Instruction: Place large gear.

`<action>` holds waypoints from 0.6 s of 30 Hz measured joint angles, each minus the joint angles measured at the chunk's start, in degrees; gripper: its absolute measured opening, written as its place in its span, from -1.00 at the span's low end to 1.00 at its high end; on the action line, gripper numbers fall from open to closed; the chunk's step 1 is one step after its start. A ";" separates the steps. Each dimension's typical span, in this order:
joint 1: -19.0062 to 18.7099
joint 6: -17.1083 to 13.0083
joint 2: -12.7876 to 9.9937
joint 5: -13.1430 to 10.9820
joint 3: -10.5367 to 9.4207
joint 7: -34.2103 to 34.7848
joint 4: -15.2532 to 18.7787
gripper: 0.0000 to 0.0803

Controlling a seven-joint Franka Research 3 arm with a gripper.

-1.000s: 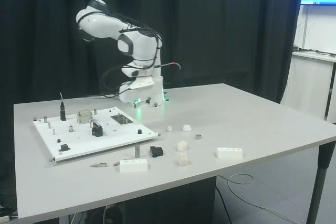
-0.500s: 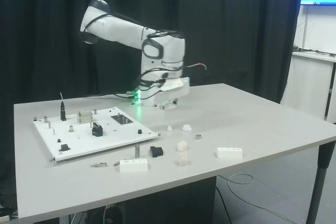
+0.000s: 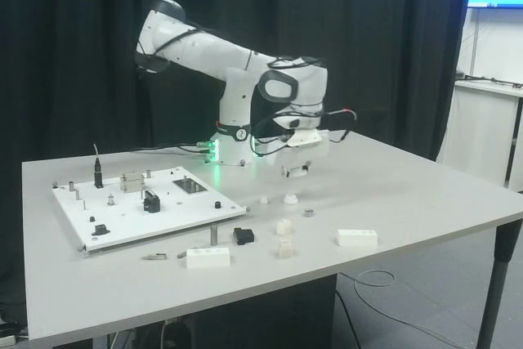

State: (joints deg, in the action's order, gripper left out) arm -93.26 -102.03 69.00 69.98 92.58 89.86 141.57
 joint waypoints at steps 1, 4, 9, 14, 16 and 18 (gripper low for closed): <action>-0.99 -0.25 -0.11 0.53 0.47 0.74 -0.34 0.49; -3.90 -0.95 -0.31 1.88 2.05 2.29 -1.44 0.49; -8.30 -1.42 -0.32 3.37 4.59 2.61 -3.59 0.49; -11.54 -1.44 -0.31 3.52 6.25 2.61 -5.46 0.49; -12.52 -1.44 -0.30 3.52 6.66 2.61 -6.01 0.49; -13.33 -1.40 -0.26 3.52 6.95 2.61 -6.44 0.49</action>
